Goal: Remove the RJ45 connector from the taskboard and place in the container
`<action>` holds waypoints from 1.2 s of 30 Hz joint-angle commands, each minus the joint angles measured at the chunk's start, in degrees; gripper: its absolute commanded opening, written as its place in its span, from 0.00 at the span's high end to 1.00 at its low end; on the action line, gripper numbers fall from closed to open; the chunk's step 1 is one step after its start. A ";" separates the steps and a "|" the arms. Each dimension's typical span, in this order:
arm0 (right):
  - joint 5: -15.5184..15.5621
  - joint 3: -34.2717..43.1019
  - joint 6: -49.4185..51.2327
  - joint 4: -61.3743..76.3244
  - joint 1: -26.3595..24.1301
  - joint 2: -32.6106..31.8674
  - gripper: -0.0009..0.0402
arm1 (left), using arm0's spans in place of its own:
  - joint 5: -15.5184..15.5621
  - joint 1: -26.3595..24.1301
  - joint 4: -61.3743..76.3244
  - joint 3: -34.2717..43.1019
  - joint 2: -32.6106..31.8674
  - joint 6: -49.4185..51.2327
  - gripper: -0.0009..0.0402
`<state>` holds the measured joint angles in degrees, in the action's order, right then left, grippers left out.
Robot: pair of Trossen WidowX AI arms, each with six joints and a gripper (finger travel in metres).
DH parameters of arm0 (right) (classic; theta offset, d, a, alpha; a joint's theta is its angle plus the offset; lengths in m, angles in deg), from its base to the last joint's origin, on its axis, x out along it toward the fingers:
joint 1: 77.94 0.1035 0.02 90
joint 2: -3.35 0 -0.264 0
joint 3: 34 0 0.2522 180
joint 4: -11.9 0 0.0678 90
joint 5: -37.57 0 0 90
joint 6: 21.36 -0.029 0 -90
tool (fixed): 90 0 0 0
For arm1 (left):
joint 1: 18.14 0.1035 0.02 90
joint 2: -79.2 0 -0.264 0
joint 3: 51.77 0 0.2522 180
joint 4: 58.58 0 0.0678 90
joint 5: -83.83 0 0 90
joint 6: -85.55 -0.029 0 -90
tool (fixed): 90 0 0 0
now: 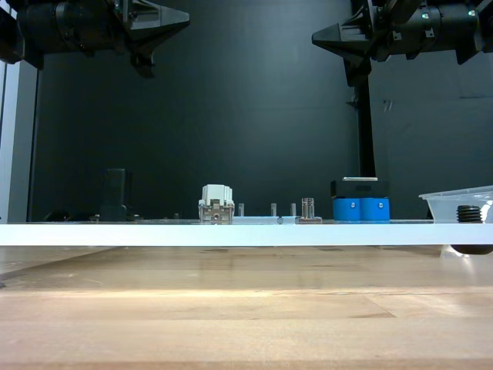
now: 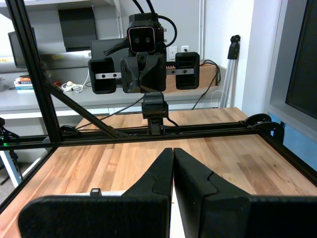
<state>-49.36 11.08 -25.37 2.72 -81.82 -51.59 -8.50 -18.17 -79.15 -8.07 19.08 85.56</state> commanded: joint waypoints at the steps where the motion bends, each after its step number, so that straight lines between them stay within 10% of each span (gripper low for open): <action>1: -0.02 0.00 -0.02 -0.02 0.02 -0.02 0.98 | 0.00 0.02 0.00 0.02 0.00 0.00 0.98; 25: -0.11 2.16 -1.55 6.47 1.16 0.66 0.98 | 0.00 0.04 0.00 0.02 0.00 0.00 0.98; 36: -13.49 15.32 -3.26 38.29 16.06 0.83 0.98 | 0.00 0.02 0.00 0.02 0.00 0.00 0.98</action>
<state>-61.07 24.85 -27.71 37.37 -67.63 -50.65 -8.50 -18.15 -79.15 -8.05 19.08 85.56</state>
